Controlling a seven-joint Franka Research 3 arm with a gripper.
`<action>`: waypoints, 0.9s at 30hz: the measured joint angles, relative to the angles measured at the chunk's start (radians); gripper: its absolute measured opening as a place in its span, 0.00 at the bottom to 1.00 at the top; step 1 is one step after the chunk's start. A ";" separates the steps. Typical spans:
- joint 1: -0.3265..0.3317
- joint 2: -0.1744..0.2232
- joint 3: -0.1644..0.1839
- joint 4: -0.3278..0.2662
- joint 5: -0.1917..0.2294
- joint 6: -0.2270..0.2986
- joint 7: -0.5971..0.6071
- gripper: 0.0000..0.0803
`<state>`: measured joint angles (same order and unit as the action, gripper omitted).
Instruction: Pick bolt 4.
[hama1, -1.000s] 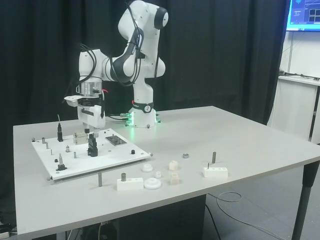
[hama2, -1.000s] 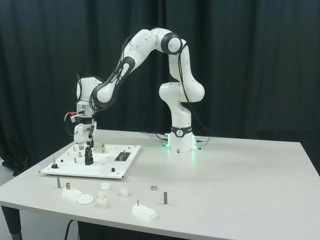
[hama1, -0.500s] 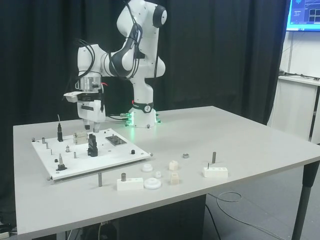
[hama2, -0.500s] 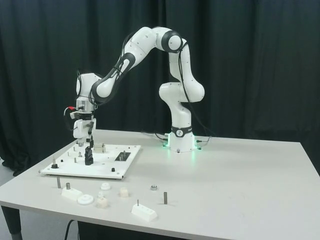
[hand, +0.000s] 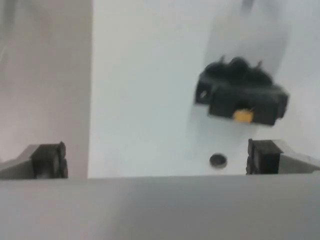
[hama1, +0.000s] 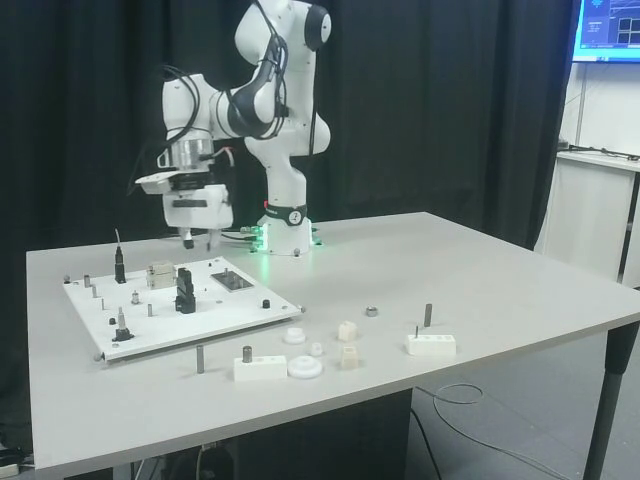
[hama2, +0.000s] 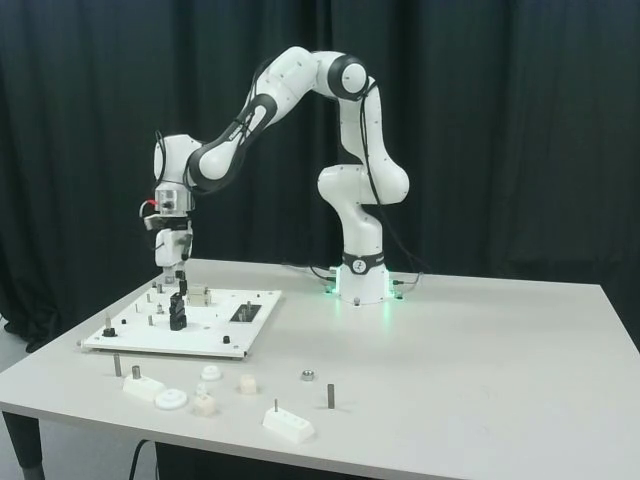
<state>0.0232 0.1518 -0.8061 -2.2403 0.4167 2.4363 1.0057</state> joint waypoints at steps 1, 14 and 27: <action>0.004 -0.007 0.002 0.000 -0.006 -0.007 0.000 1.00; 0.077 -0.075 0.044 0.000 -0.077 -0.079 0.000 1.00; 0.145 -0.099 0.140 -0.022 -0.096 -0.099 0.000 1.00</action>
<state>0.1679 0.0527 -0.6659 -2.2625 0.3210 2.3375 1.0056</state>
